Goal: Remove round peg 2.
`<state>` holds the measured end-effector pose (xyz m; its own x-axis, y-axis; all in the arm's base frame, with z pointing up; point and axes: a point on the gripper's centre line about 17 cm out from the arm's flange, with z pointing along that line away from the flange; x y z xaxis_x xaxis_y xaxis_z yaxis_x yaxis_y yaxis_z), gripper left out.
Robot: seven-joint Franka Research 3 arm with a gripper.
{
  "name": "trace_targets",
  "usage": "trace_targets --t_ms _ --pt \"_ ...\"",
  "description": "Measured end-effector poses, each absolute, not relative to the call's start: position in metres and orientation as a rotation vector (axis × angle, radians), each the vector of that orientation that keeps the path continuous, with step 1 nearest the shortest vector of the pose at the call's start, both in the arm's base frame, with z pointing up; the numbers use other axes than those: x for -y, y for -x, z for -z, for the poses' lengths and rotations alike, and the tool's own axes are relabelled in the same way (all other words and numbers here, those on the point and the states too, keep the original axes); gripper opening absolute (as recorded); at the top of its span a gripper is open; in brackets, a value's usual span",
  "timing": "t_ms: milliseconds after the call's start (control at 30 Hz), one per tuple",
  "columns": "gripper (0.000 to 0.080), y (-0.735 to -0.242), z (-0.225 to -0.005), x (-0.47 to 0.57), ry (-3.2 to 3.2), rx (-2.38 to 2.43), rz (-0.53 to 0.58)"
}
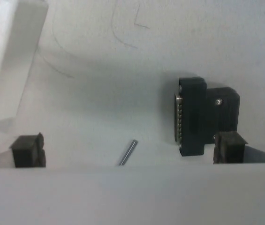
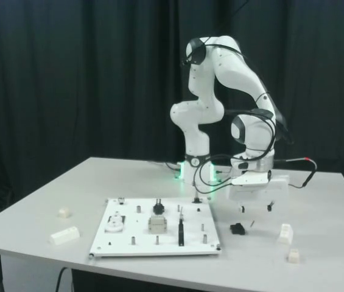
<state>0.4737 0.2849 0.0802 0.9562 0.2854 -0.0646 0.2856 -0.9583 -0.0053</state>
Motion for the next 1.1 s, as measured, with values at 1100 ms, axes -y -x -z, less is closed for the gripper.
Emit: trace_targets --t_ms 1100 --pt "0.08 -0.52 -0.095 -0.174 -2.992 -0.536 0.172"
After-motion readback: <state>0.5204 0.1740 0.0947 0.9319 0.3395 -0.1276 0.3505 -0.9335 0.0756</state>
